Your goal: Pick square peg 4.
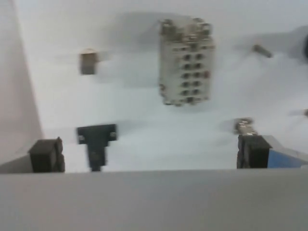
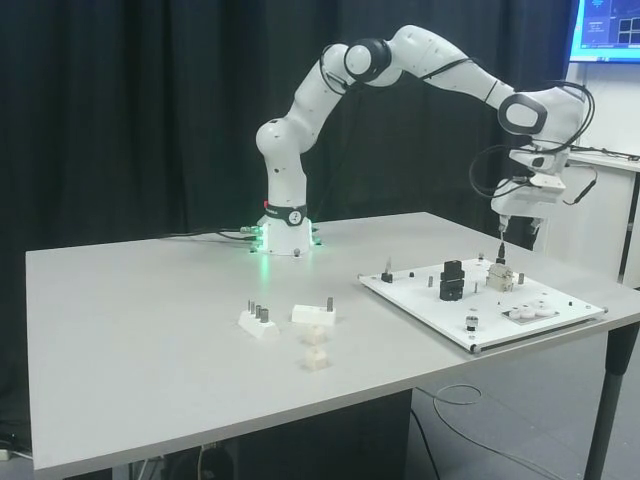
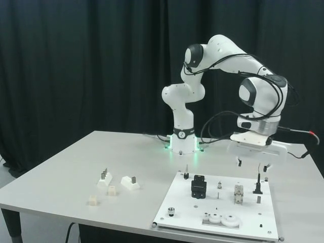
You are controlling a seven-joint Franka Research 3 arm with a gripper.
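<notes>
1 white board (image 3: 177, 212) — 2 white holders (image 3: 130, 183) — 2 small blocks (image 3: 93, 200).

Both room views are evenly and brightly lit from above, and the tabletop (image 2: 150, 310) shows only faint, soft shadows under the small blocks. The black curtain (image 3: 76, 61) behind swallows light and stays flat and dark. A green glow spills from the arm's base (image 2: 284, 238) onto the surface around it. A lit screen (image 2: 608, 28) glares at the far edge of the first room view. The wrist view is soft and smeared throughout: the pinned connector (image 1: 186, 61) has fuzzy outlines and a diffuse shadow on the white board (image 1: 144, 125), and the near hand body (image 1: 154, 199) is a featureless grey blur
</notes>
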